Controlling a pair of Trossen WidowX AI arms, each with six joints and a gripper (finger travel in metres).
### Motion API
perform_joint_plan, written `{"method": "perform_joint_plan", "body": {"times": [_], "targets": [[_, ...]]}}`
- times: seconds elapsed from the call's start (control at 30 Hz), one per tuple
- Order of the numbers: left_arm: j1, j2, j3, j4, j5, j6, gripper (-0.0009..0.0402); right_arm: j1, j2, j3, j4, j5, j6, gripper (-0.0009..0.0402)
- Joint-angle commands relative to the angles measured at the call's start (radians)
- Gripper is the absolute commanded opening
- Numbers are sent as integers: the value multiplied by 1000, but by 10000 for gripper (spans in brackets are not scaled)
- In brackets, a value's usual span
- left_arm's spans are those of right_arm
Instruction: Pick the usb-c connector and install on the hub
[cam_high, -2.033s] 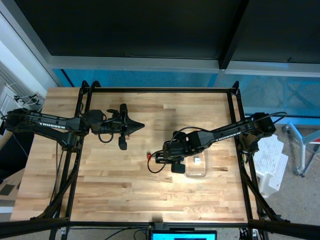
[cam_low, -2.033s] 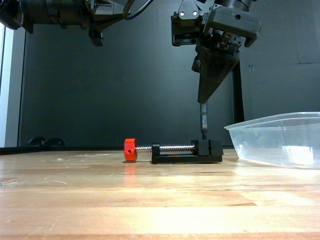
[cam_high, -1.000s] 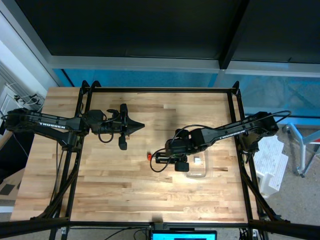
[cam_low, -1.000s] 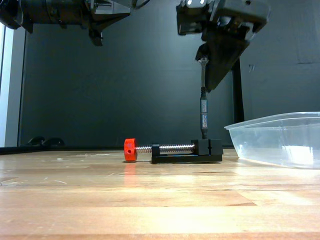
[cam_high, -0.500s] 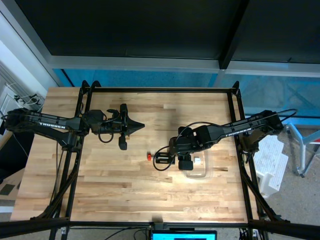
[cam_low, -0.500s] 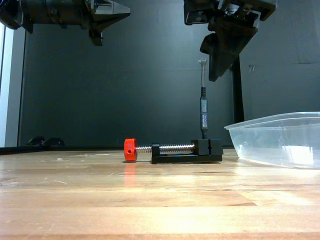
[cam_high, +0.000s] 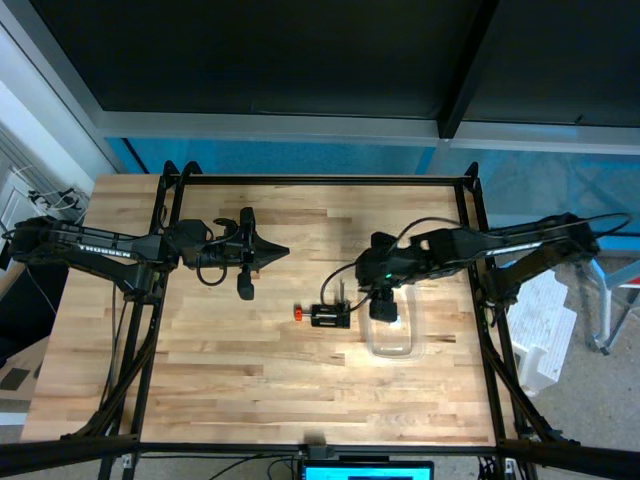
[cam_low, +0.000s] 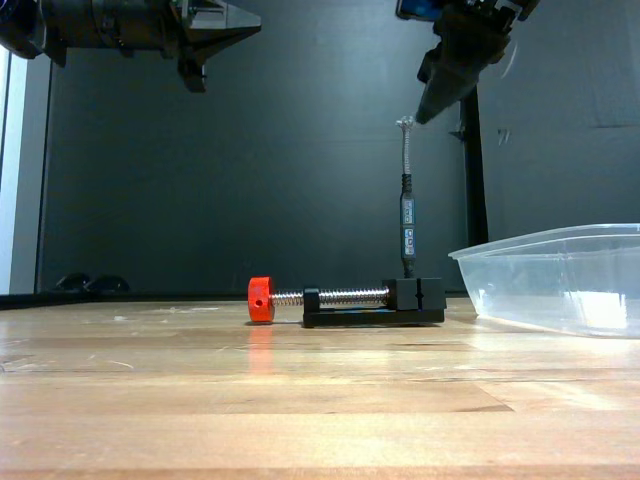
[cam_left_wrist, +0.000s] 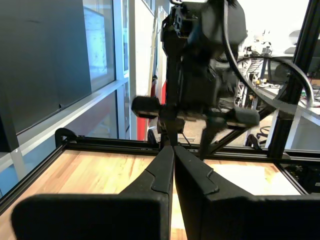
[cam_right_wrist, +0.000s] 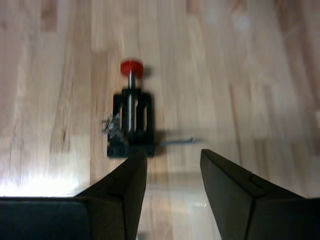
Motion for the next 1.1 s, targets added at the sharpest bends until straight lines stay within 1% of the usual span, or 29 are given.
{"method": "perform_joint_plan", "body": {"times": [0.03, 0.23, 0.43, 0.47, 0.57, 0.63, 0.67, 0.73, 0.97, 1.0, 1.1], "targets": [[0, 0, 0, 0, 0, 0, 0, -19, -80, -73, 99, -1, -24, 110], [0, 0, 0, 0, 0, 0, 0, -50, -232, -216, 329, -10, -60, 58], [0, 0, 0, 0, 0, 0, 0, -63, -345, -324, 520, -13, -86, 2], [0, 0, 0, 0, 0, 0, 0, -69, -364, -342, 549, -22, -89, -3], [0, 0, 0, 0, 0, 0, 0, -95, -411, -393, 636, -62, -93, 3], [0, 0, 0, 0, 0, 0, 0, -112, -437, -427, 692, -74, -100, -1], [0, 0, 0, 0, 0, 0, 0, -121, -451, -443, 714, -87, -109, -1], [0, 0, 0, 0, 0, 0, 0, -135, -473, -470, 754, -92, -120, 1], [0, 0, 0, 0, 0, 0, 0, -172, -526, -536, 866, -185, -137, 0], [0, 0, 0, 0, 0, 0, 0, -176, -528, -545, 890, -192, -137, 0], [0, 0, 0, 0, 0, 0, 0, -178, -528, -564, 945, -192, -140, 0]]}}
